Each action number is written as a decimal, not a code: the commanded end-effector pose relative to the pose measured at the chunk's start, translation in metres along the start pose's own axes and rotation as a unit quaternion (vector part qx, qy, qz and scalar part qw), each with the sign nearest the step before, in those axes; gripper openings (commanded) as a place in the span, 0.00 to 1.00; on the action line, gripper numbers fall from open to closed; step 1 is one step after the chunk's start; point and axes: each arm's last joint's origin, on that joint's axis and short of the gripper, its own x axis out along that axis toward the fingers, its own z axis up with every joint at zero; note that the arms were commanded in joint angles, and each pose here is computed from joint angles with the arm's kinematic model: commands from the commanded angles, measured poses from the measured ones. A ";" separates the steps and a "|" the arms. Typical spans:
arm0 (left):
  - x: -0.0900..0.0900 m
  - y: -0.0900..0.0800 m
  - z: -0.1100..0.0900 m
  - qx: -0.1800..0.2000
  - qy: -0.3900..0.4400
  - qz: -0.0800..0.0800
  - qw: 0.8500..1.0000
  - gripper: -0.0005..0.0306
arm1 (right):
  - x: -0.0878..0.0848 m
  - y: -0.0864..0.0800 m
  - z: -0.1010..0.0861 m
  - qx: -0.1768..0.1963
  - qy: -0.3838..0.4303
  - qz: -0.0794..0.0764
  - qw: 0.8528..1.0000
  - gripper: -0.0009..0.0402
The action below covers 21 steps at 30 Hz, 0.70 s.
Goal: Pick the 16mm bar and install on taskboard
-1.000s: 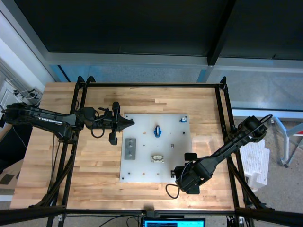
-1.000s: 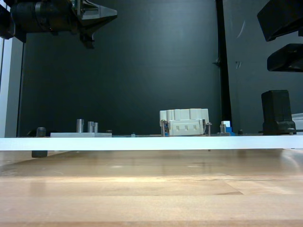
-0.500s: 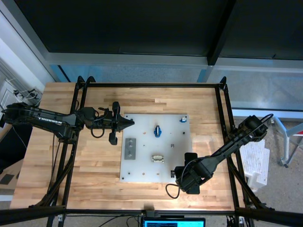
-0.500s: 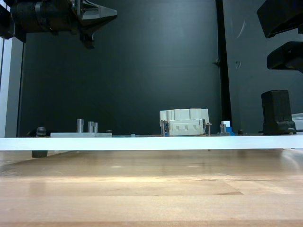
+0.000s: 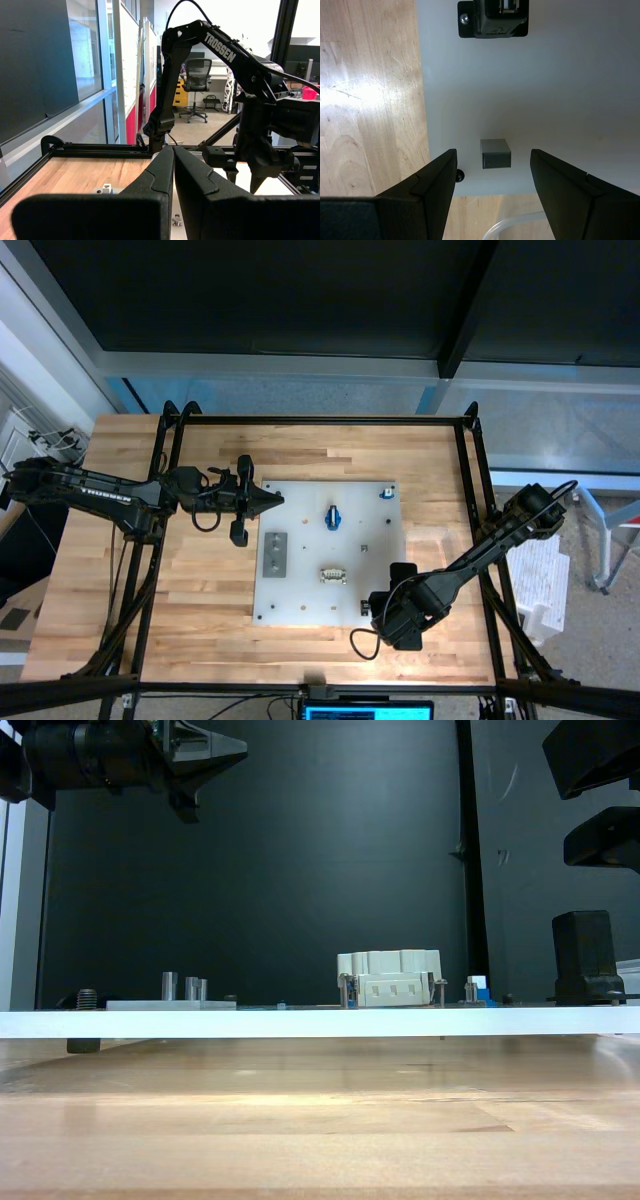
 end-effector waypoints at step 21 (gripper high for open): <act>0.000 0.000 0.000 0.000 0.000 0.000 1.000 0.02 | -0.045 -0.009 -0.003 0.003 -0.021 0.016 1.000 0.52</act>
